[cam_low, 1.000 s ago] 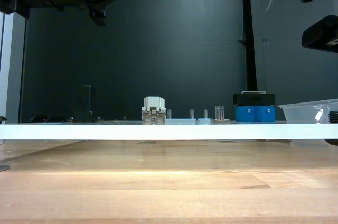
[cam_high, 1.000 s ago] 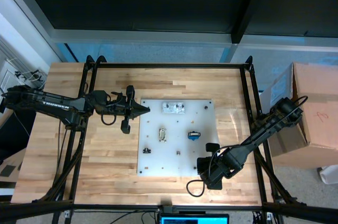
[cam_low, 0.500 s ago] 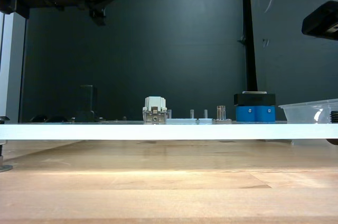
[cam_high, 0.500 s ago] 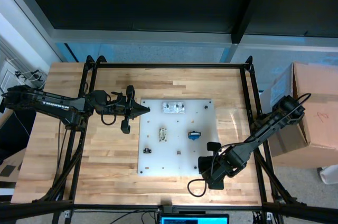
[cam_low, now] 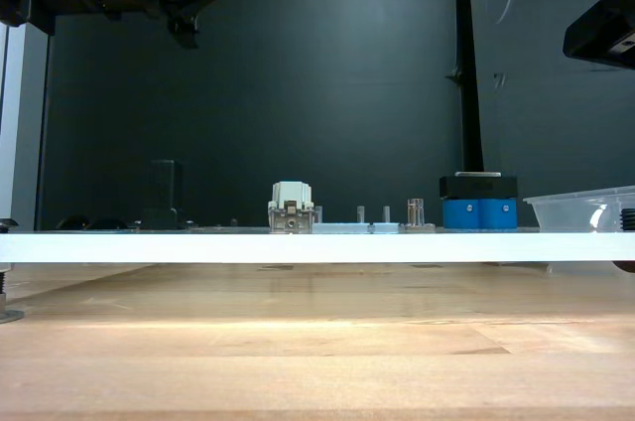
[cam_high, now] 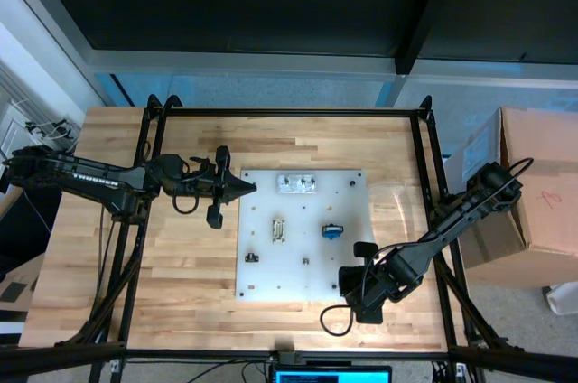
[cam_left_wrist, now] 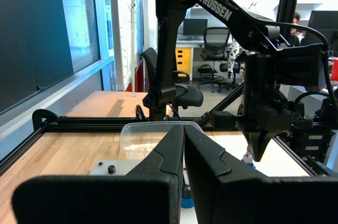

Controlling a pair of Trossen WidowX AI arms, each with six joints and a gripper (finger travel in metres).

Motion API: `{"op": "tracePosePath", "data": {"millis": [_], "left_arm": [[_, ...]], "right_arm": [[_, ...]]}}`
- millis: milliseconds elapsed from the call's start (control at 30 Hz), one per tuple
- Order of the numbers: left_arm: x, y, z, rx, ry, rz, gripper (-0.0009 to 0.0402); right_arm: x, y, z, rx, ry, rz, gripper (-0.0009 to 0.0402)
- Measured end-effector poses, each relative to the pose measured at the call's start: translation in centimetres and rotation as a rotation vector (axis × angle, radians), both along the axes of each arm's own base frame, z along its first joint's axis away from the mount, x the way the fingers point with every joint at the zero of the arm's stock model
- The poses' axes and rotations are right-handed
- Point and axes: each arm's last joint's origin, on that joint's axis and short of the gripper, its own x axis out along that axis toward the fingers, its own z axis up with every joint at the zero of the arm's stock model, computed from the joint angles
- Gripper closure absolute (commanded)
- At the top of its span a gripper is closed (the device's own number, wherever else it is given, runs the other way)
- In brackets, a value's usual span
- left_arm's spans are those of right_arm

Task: Remove the RJ45 connector from the taskboard and place in the container

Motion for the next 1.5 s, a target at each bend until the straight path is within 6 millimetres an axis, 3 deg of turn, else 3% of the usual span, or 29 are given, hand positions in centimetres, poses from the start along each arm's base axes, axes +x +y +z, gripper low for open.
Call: {"op": "tracePosePath", "data": {"millis": [367,533,833,1067,1500], "left_arm": [[0.0,0.0,0.0,0.0,0.0,0.0,0.0393],[0.0,0.0,0.0,0.0,0.0,0.0,0.0393],[0.0,0.0,0.0,0.0,0.0,0.0,0.0393],[0.0,0.0,0.0,0.0,0.0,0.0,0.0393],[0.0,0.0,0.0,0.0,0.0,0.0,0.0393]], "right_arm": [[-0.5,-0.3,1.3,0.025,-0.033,0.005,0.0187],[-1.4,-0.4,2.2,0.025,-0.031,0.019,0.0135],[-3.8,-0.4,3.6,-0.022,-0.013,0.053,0.013],[-4.3,-0.5,3.5,-0.026,-0.006,0.051,0.013],[-4.5,-0.5,0.4,-0.014,-0.041,0.033,0.013]]}}
